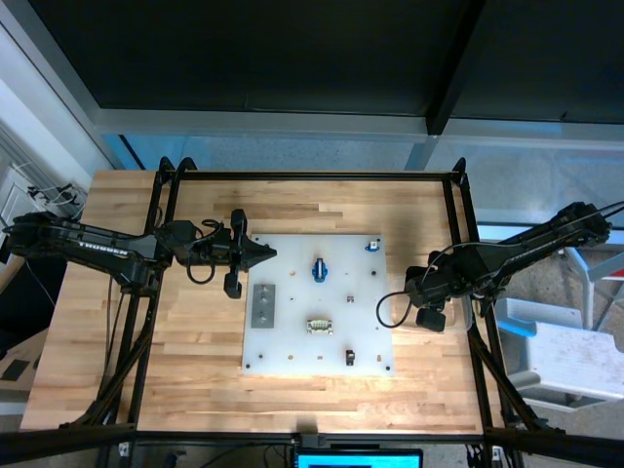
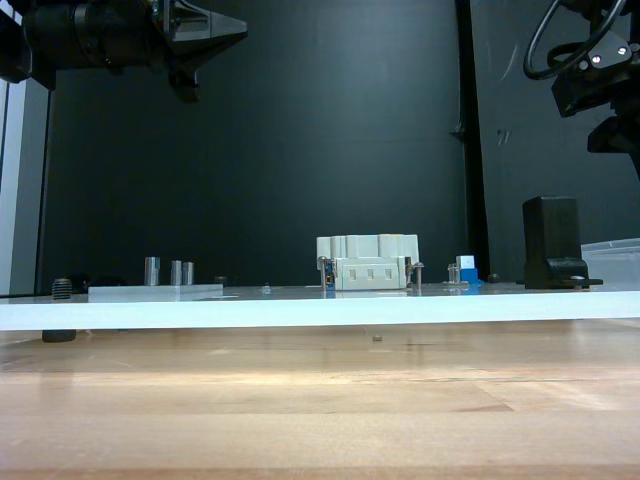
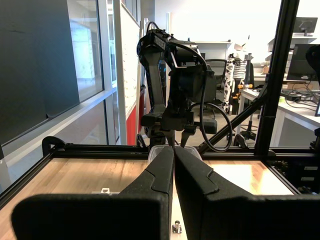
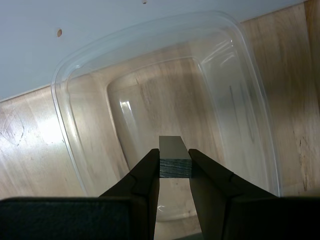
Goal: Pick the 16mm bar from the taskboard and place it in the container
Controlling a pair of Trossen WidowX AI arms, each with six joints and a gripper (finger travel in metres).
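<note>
Now my right gripper [image 4: 174, 161], clamped on the 16mm bar [image 4: 175, 168], hangs over the container [image 4: 67, 120] at the desk's right edge. I judge lowering and releasing comes next. Meanwhile my left gripper [image 1: 265, 253], fingers together, hovers over the taskboard [image 1: 292, 336] at its left edge.

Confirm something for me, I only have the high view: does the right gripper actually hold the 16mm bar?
Observer: Yes. The right wrist view shows the right gripper with its fingers shut on the bar.
Operator: Is it lined up over the container?
Observer: Yes. The container lies directly beneath the bar, and the bar's end sits inside the rim's outline.
Operator: And the left gripper, is it carrying anything?
Observer: No. The left wrist view shows the left gripper with its fingers shut on nothing. It hangs high over the left edge of the taskboard.
</note>
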